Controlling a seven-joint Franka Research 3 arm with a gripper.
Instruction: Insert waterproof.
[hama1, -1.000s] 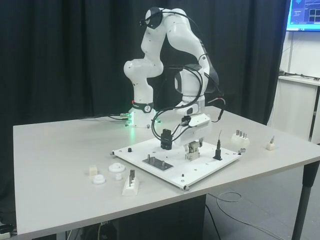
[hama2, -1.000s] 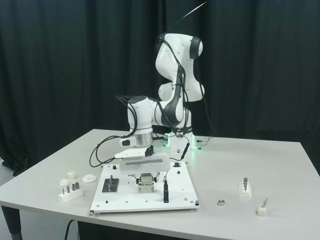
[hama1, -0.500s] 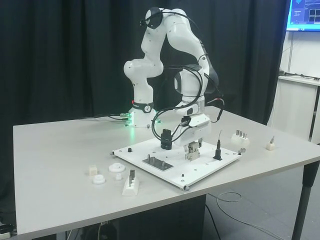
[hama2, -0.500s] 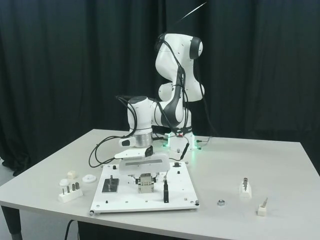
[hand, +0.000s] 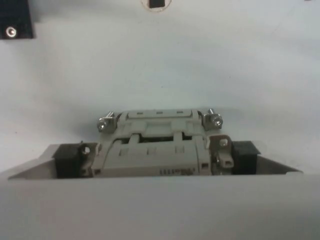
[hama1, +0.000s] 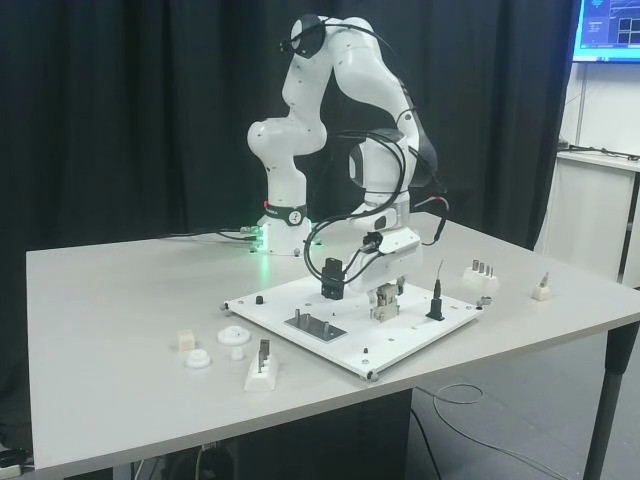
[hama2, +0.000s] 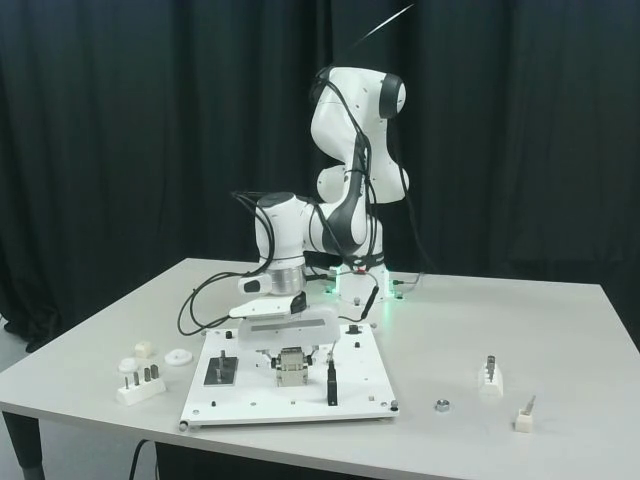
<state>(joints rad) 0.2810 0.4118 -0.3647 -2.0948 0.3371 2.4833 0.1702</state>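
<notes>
**Gripper low over the waterproof connector on the white board**

The white arm (hama2: 345, 140) bends down over the white assembly board (hama2: 290, 400), which lies on the grey table (hama2: 520, 330). Its gripper (hama1: 386, 296) hangs directly above the grey waterproof connector (hand: 157, 147), a latched housing with screws at its corners that sits near the middle of the board. In the wrist view the two black fingertips (hand: 67, 160) stand one at each end of the connector, wide apart, level with its lower body; whether they touch it cannot be told.

On the same board, a black upright plug (hama2: 331, 383) stands just right of the connector in the second room view, and a black plate with a peg (hama2: 221, 369) lies to its left. Off the board, small white gears (hama2: 178, 357) and a white holder with pins (hama2: 140, 386) rest on the table at the left; a white block with a pin (hama2: 490, 380) and a small nut (hama2: 440, 405) lie well apart at the right.
</notes>
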